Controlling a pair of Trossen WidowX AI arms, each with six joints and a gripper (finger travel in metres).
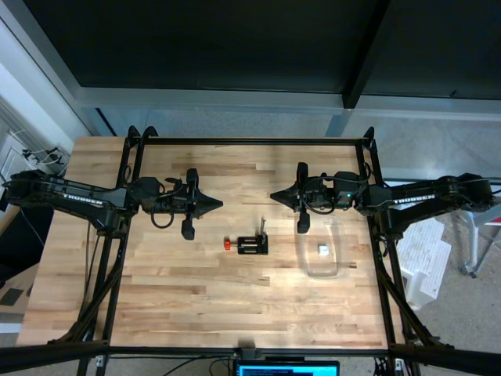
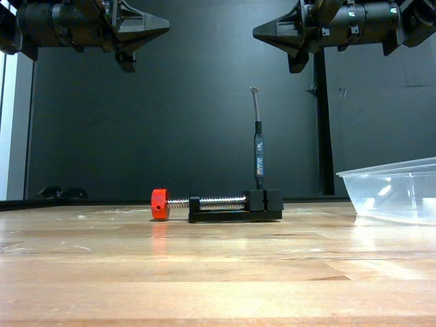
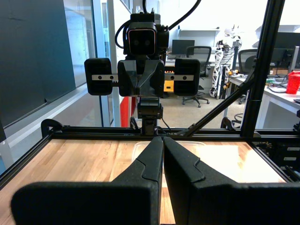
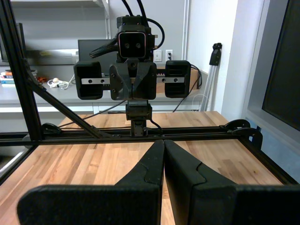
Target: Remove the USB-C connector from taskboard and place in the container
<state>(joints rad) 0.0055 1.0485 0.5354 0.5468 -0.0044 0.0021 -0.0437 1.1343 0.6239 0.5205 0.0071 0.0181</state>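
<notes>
The taskboard is a small black vise with a red-orange knob, lying mid-table. The USB-C connector stands upright in the block's right end, slim and dark, with a short braided stub on top; from above it shows as a thin line. The container, a clear tray, lies right of the block. My left gripper hovers shut, high and to the block's left. My right gripper hovers shut, high above the tray's far side. Both sets of fingertips are pressed together and hold nothing.
A small white cube lies inside the tray. A black frame rail runs along the table's far edge, with slanted struts at both sides. Bare wood spreads in front of the block.
</notes>
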